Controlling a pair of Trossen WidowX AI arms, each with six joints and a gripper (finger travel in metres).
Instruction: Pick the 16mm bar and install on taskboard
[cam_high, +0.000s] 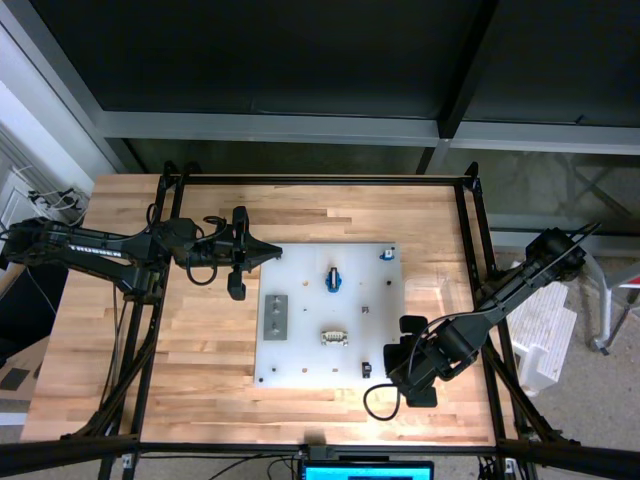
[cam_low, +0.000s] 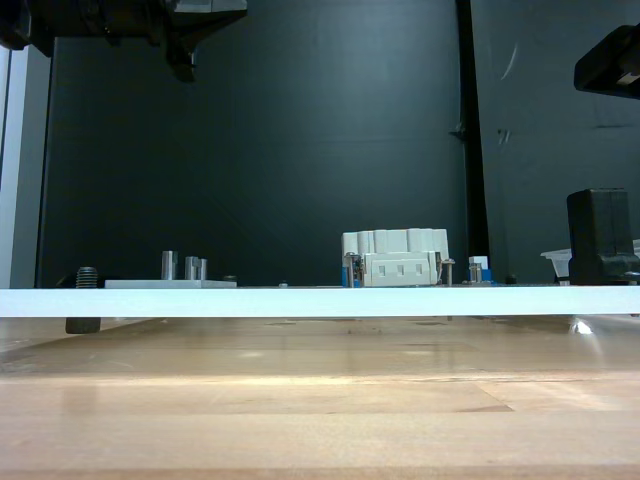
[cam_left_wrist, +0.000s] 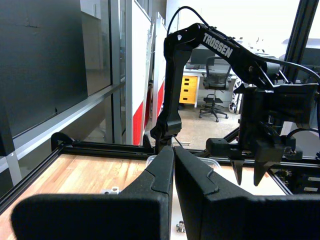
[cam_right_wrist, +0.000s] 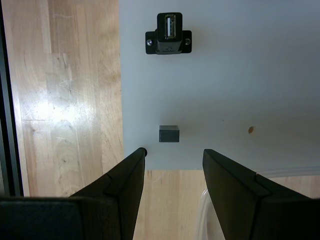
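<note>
Three short upright metal bars stand in the grey block on the left part of the white taskboard; I cannot tell which is the 16mm bar. My left gripper hovers high over the board's far left corner, shut and holding nothing; its fingers meet in the left wrist view. My right gripper hangs over the board's near right corner, open and holding nothing. Its fingers frame the board edge, with a small grey square and a black USB socket ahead of them.
On the board are a blue connector, a white multi-pin connector and a small blue part. A black frame rings the wooden table. The right arm faces the left wrist camera.
</note>
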